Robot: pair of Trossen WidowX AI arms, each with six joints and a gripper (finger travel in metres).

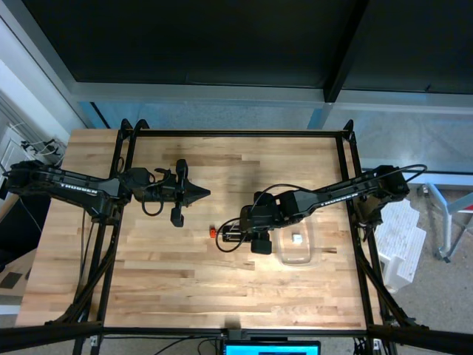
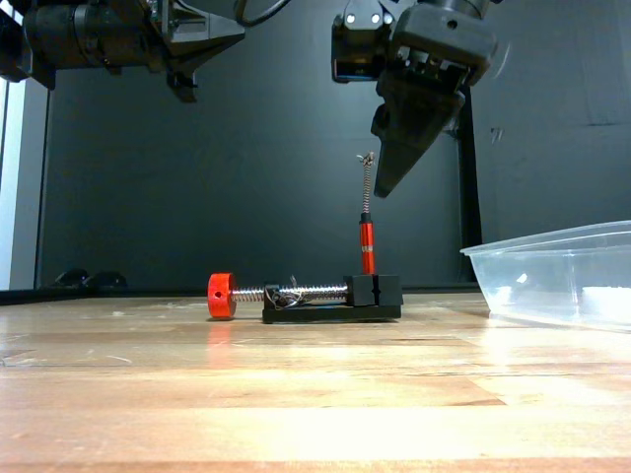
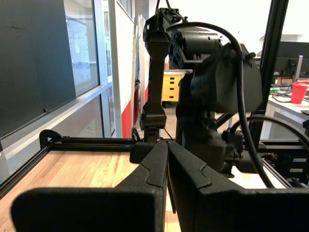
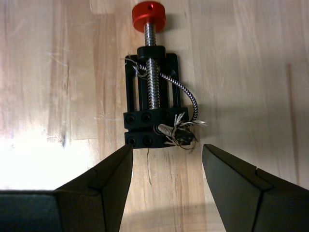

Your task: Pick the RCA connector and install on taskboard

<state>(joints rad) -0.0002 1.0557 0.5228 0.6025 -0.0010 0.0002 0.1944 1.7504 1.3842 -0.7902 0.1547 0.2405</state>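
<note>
Low view: red-barrelled RCA connector with silvery spring tail (image 2: pixel 366 232) upright, seated in small black taskboard with red knob (image 2: pixel 380 293). Right gripper (image 2: pixel 387 179) hovers just above, jaws wide, empty. Left gripper (image 3: pixel 167 157) closed, empty, parked aloft. Risk: finger snags frayed spring, tilts or unseats plug.

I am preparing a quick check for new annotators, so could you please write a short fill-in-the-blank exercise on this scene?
1. The right gripper hangs above the taskboard with its fingers ____.
2. The left gripper, high over the table's left part, has its fingers ____.
3. The knob on the taskboard's end is coloured ____.
4. The RCA connector stands ____ on the taskboard.

Missing words: open; shut; red; upright.
</note>
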